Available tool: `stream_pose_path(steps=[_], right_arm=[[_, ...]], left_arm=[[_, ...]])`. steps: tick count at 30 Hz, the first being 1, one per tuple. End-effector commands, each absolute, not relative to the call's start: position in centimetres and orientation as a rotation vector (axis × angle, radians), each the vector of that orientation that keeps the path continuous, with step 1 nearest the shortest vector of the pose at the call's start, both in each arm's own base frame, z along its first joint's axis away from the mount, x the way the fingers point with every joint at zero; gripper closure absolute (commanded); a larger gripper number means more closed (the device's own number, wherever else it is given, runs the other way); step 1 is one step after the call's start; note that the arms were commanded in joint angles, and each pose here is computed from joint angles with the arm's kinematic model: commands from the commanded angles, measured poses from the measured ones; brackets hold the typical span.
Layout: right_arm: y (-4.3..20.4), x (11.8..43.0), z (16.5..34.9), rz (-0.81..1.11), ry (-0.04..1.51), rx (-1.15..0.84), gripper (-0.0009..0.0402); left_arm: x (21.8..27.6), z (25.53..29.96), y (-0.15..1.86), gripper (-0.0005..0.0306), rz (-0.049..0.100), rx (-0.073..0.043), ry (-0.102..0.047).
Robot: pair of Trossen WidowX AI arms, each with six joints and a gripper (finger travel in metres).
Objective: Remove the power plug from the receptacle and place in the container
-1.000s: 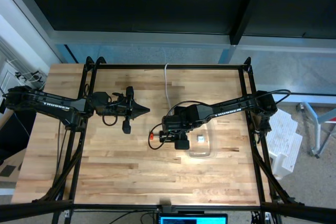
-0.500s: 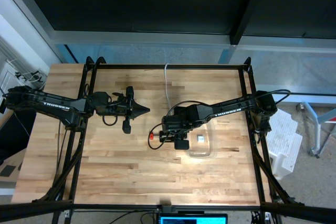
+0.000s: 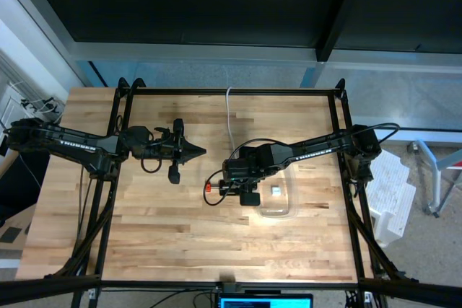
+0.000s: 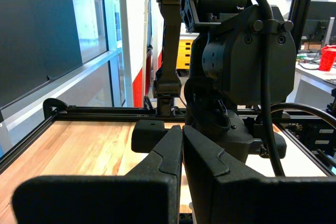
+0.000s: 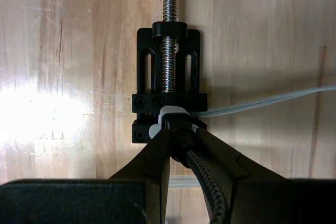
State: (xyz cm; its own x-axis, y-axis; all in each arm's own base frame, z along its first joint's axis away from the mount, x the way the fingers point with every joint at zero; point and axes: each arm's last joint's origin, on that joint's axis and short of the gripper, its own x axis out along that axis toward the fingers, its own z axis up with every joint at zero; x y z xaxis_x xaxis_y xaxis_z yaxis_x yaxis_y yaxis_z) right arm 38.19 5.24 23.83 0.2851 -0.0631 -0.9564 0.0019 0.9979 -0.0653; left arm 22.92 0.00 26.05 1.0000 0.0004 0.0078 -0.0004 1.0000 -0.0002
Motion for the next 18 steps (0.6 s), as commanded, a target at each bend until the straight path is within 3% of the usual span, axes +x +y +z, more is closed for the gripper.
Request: stream_pose_path(steps=[1,18], right_arm=[[5.2,38.2,23.9,-0.044,1.279,-0.055,0.0394],[5.1,37.4,25.5,-0.043,1.250,-0.051,0.0393]], left_arm=[[22.92,26.05,0.00,0.0300,0.000,0.000,-0.008],[22.92,26.05,0.00,0.0300,0.000,0.000,-0.008]])
